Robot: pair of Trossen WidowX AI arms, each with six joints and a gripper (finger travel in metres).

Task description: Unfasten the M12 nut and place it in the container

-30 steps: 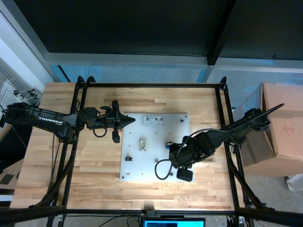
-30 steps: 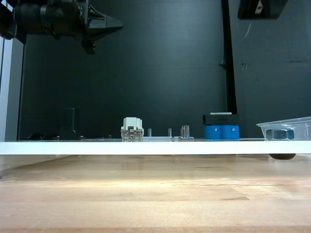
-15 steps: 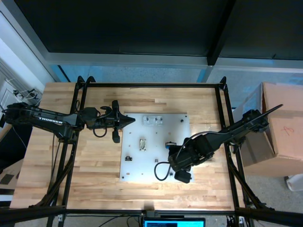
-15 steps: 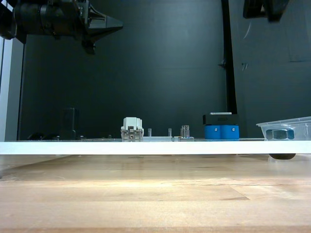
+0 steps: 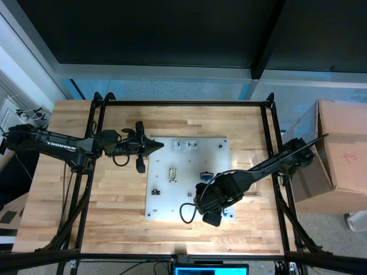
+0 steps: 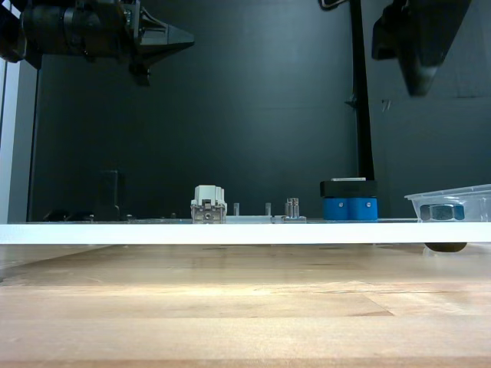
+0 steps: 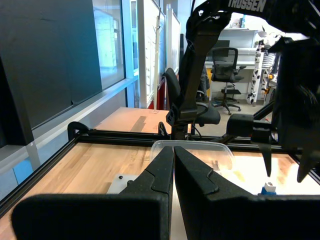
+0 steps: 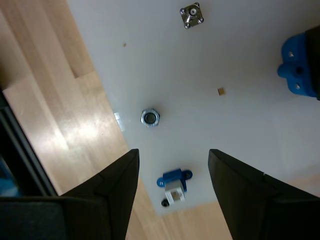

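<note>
Board (image 8: 240,60) nut (image 8: 150,118) beneath right fingers (image 8: 112,200), left (image 7: 155,180) aloft

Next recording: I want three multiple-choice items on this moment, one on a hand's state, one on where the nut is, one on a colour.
1. How does the left hand, high over the white board's far left edge, stand? A shut, empty; B wide open; C shut on a screw.
2. Where is the silver nut? A in the left hand; B flat on the board below the right hand; C in the right hand.
3. What colour is the small bracket beside the nut? A red; B yellow; C blue.
Answers: A, its fingers meet on nothing; B, the right wrist view shows it there, that hand open; C, its base is blue.
</note>
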